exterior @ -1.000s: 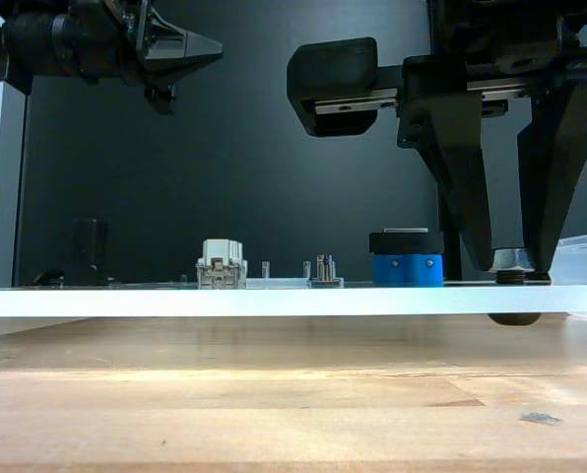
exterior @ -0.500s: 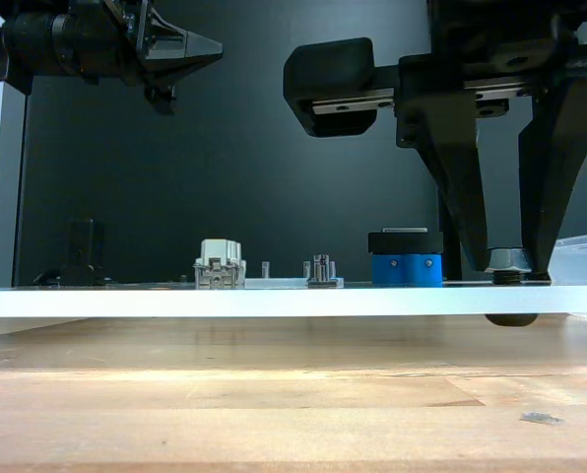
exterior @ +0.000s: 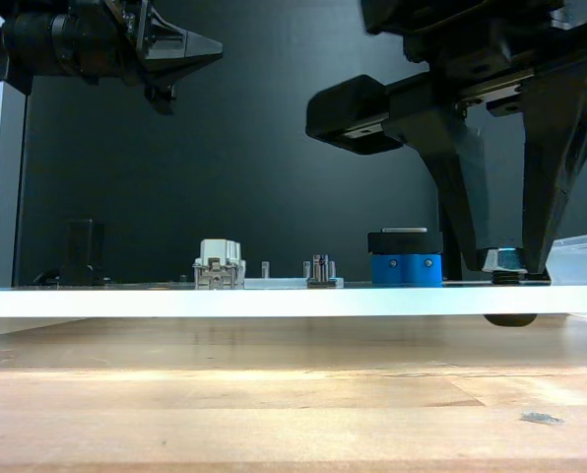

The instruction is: Pick the M12 fastener and fasten on the M12 threads

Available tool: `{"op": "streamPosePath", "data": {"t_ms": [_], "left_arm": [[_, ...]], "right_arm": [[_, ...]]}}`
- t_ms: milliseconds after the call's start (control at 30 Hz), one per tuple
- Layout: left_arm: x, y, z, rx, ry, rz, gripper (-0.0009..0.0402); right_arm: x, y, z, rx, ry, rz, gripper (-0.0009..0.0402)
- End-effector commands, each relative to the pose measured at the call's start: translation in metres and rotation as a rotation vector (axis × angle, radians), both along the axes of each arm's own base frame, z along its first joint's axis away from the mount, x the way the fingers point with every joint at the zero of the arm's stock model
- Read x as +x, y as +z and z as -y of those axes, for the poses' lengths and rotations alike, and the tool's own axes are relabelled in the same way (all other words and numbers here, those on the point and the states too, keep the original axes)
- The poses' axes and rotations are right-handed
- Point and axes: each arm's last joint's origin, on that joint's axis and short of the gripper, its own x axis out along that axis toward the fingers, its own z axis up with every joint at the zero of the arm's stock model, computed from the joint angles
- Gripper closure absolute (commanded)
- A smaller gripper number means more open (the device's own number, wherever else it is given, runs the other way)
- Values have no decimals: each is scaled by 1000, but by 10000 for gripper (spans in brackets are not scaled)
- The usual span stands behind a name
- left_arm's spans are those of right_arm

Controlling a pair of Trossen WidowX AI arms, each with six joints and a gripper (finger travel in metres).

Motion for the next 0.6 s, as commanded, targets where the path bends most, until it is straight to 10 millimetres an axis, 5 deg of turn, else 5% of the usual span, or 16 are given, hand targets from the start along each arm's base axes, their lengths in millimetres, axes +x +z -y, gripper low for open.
{"op": "streamPosePath", "data": {"t_ms": [33, 600], "left_arm": [[0, 0, 0, 0, 0, 0, 393], [0, 0, 0, 0, 0, 0, 393]], "right_arm": [[0, 0, 0, 8, -147, -2, 368], [1, 0, 3, 71, -992, 22, 368]]}}
